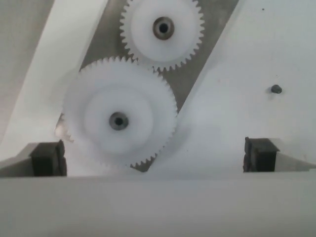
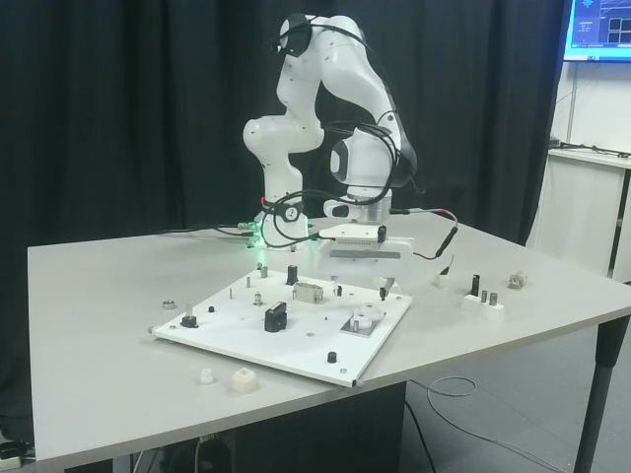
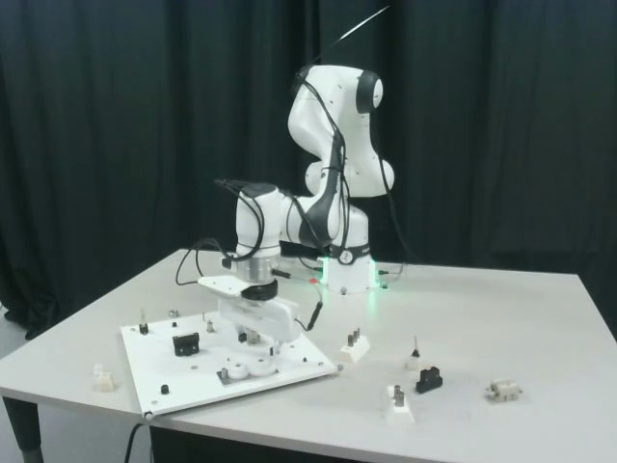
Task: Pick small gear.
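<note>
In the wrist view two white gears mesh in a grey recess of the white board [image 1: 256,54]. The bigger gear [image 1: 118,118] lies nearer my fingers, and the smaller gear [image 1: 163,28] sits beyond it. A bit of toothed edge [image 1: 62,131] peeks out from under the bigger gear's rim. My gripper [image 1: 153,157] is open and holds nothing, with its black pads [image 1: 48,158] standing wide apart. It hovers above the board, the bigger gear just ahead of the gap. In the room views the gripper [image 2: 361,290] [image 3: 253,338] hangs just above the gears [image 2: 363,318] [image 3: 247,368].
The white board [image 2: 246,345] also carries a black block [image 2: 274,317], a black knob [image 2: 187,321] and several pegs. Two small white pieces [image 2: 240,380] lie on the table before it. Small fixtures [image 2: 485,302] [image 3: 428,378] stand to the arm's side.
</note>
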